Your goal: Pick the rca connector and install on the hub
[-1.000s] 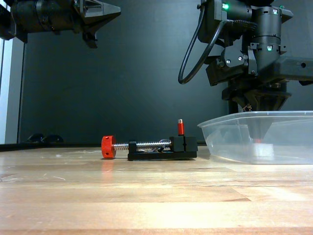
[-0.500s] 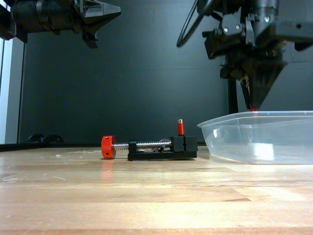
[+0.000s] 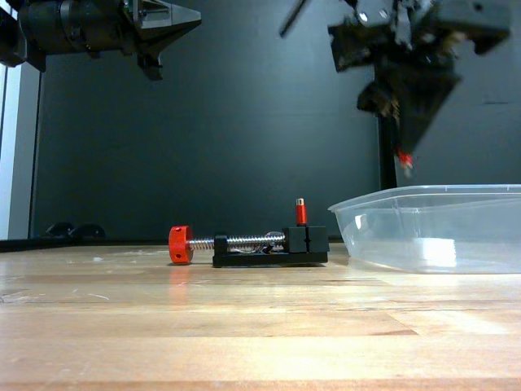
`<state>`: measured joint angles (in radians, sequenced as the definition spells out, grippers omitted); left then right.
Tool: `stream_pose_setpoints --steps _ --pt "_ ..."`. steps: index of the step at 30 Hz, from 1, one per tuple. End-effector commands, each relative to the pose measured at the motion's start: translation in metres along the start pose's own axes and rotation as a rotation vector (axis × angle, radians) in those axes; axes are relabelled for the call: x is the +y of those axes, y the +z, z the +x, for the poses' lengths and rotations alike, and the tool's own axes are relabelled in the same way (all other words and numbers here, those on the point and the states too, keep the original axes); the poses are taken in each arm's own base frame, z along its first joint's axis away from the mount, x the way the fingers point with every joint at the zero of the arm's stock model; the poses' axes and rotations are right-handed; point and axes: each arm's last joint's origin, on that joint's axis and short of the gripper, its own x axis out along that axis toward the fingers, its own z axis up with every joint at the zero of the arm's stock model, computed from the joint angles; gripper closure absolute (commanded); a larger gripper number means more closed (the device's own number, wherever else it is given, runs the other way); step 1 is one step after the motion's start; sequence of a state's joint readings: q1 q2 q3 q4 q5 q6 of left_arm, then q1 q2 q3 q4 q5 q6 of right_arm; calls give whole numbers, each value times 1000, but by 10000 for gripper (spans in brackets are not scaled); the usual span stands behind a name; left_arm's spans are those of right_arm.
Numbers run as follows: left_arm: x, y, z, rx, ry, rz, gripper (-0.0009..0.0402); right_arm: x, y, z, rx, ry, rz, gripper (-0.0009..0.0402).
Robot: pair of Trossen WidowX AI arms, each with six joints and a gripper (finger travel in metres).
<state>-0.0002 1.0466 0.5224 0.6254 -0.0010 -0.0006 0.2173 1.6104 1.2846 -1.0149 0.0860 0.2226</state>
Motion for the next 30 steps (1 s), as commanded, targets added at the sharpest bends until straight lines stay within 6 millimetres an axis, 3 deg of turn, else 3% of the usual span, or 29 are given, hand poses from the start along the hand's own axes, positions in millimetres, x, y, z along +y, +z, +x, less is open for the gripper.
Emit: stream_pose_setpoints --steps 1,18,30 --pt "0 0 0 0 0 0 393 -1 8 -3 -4 -2 13 393" --pt "0 0 0 0 0 0 393 1 64 17 -6 -9 37 393" --pt "0 0 0 0 0 0 393 5 86 29 -19 -8 27 393"
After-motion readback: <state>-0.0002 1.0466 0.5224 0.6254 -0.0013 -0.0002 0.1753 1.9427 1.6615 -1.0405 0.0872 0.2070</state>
